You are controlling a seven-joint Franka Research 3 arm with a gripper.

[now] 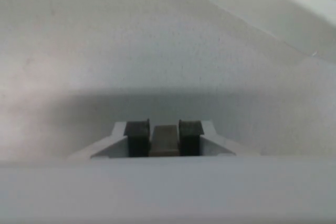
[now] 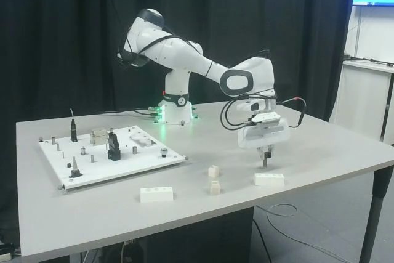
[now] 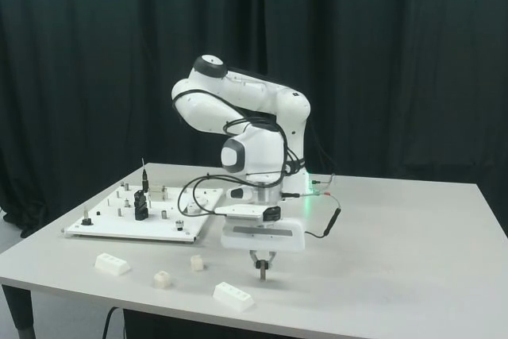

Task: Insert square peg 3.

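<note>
Jaws: I see my jaws (image 1: 164, 139) pressed shut on the square peg (image 1: 165, 140), one black finger (image 1: 137, 137) on each side, so it cannot slip or turn.
Peg: it hangs straight down from the jaws, just above the bench (image 2: 320, 146). I think I hold it upright so it can go into a hole without tipping.
Nearest block: a white block with holes (image 2: 269, 180) lies on the bench just beside the peg's tip. In the wrist view its edge (image 1: 294, 9) shows off to one side, so I judge I am not over a hole yet.
Other parts: two small white cubes (image 2: 213, 171) and a second white block (image 2: 156, 194) lie farther along the bench.
White board: the board with posts (image 2: 111, 152) is well apart, out of my way.
</note>
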